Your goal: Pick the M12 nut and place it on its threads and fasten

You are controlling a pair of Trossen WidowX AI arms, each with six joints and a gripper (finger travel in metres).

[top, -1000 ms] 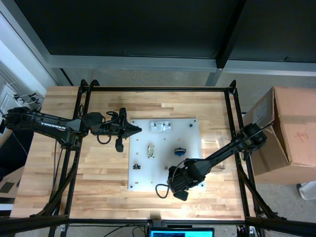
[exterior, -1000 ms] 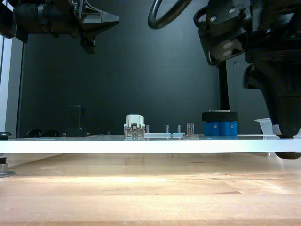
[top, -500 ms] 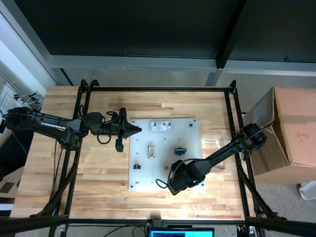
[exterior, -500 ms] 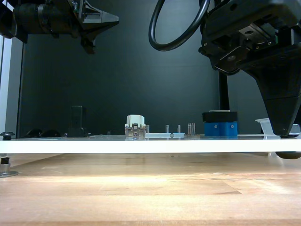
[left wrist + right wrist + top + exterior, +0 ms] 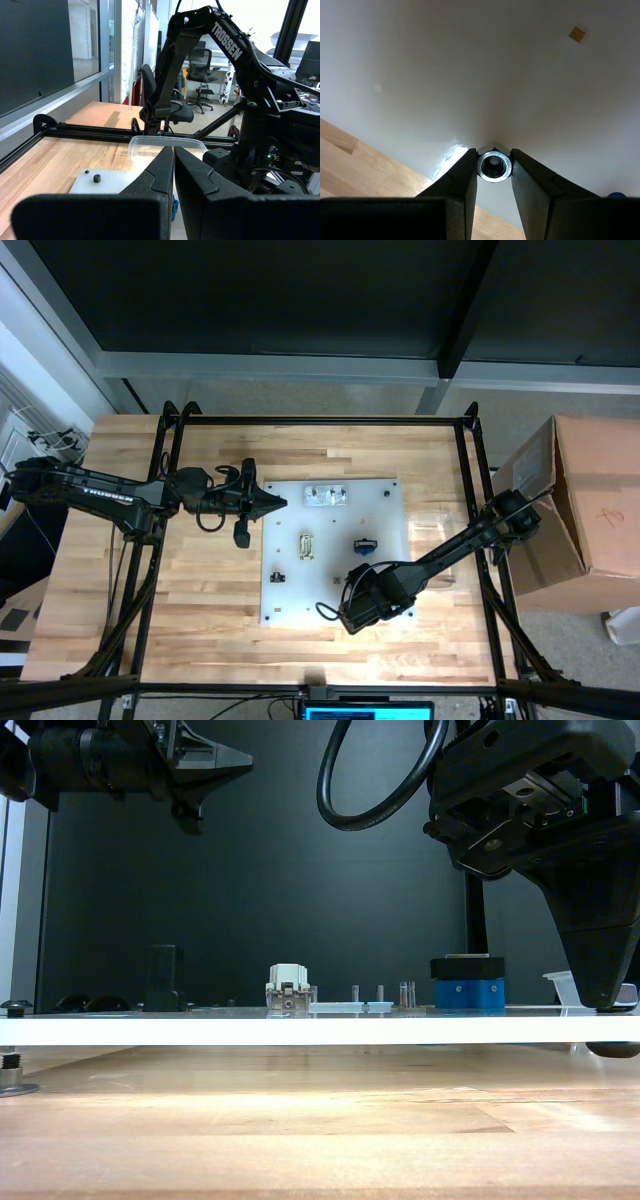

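The small silver nut [image 5: 494,166] sits between the two fingertips of my right gripper [image 5: 494,161], which is shut on it. It is held just over the white board [image 5: 300,595], close to the board's near right edge. In the low view my right gripper [image 5: 605,1003] points straight down, its tip at board level, hiding both nut and stud. The nut's bore looks dark; I cannot tell whether it is on its stud. My left gripper [image 5: 272,503] hovers high past the board's left edge, shut and holding nothing.
A clear tray [image 5: 432,530] lies right of the board. A blue block [image 5: 467,992], a white connector [image 5: 287,995] and thin silver posts stand mid-board. A cardboard box [image 5: 580,510] sits beyond the table's right edge. Black frame rails border the table.
The right wrist has turned about its own axis while staying over the same spot with the nut still gripped; most of the turn came in the first half second. The left arm has not moved.
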